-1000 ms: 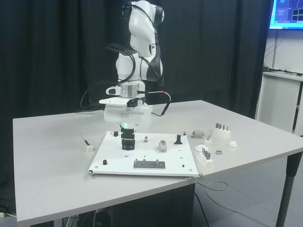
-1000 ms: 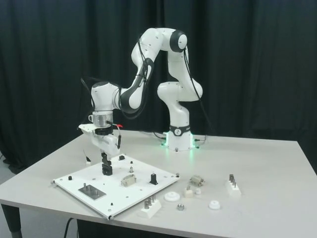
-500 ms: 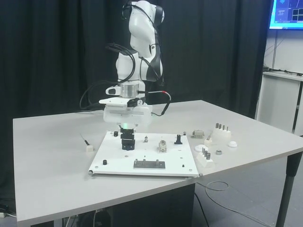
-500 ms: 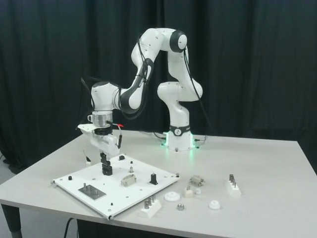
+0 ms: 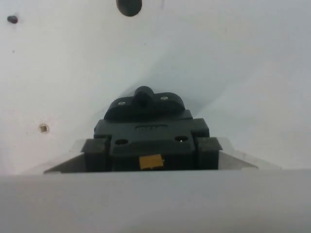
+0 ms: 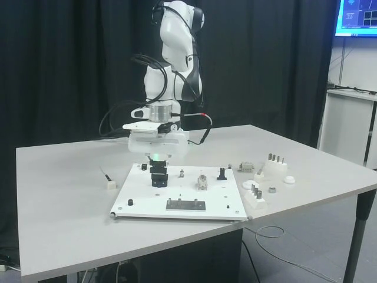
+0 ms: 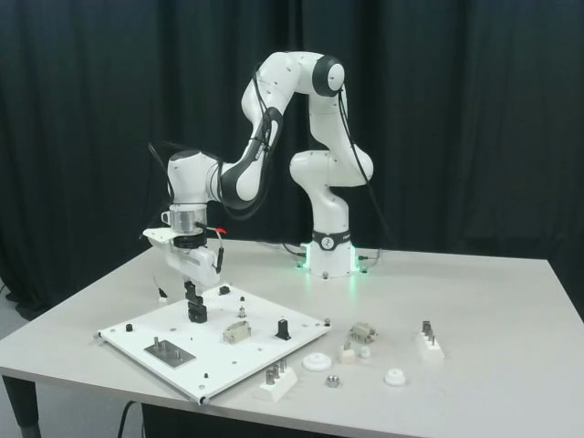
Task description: Insert D-SUB.
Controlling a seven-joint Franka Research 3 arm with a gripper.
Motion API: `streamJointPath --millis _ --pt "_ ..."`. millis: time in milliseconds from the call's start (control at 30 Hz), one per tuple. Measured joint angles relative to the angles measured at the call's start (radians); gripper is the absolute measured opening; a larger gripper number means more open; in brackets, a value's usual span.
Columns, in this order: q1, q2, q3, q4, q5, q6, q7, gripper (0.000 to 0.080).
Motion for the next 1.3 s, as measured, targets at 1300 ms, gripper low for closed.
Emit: streamJointPath --millis 1300 --pt "0.003 -0.001 0.001 0.000 0.005 -0.003 -0.039 0.0381"
